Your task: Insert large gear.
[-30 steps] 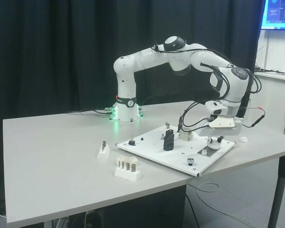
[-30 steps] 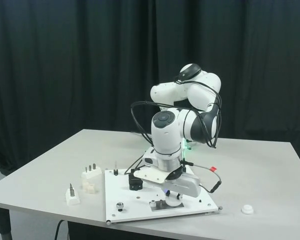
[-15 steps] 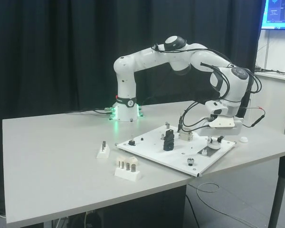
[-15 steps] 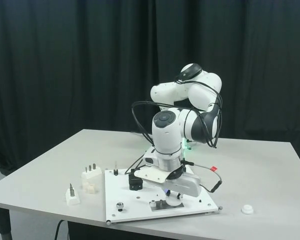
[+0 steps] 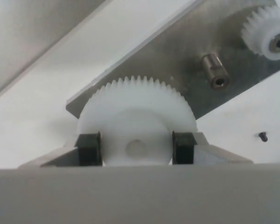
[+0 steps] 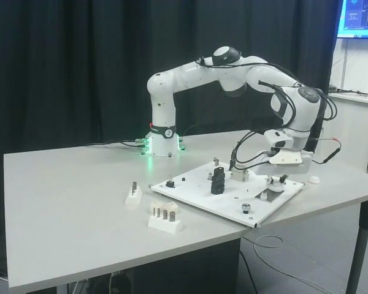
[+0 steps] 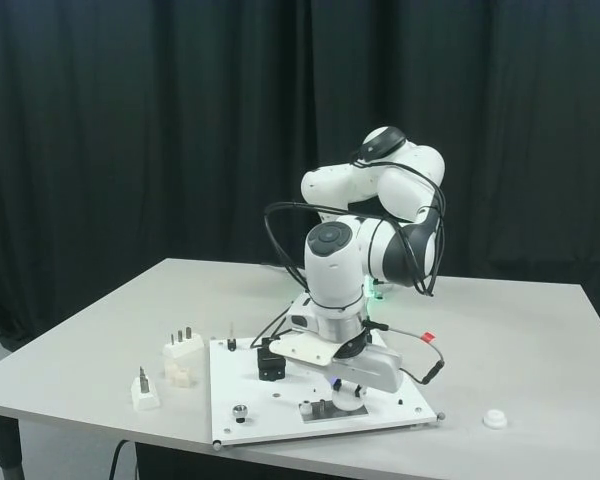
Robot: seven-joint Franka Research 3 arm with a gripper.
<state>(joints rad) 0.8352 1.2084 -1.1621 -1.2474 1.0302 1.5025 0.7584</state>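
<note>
Grey table point(image 6: 61, 196) carries a white assembly board point(image 6: 199, 199); gripper point(image 5: 136, 148) clamps the large white toothed plastic gear point(image 5: 136, 112) (2 black pads point(image 5: 89, 148)).

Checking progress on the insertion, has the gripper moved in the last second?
Yes, slightly. In the first room view the gripper, shut on the large gear, sits a little higher against the white board than it did a second ago.

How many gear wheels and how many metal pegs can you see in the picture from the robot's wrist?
Large white gear, held in the gripper: 1
Small white gear, already on the metal plate: 1
Bare metal pegs on that plate: 1
Total: 3
</note>
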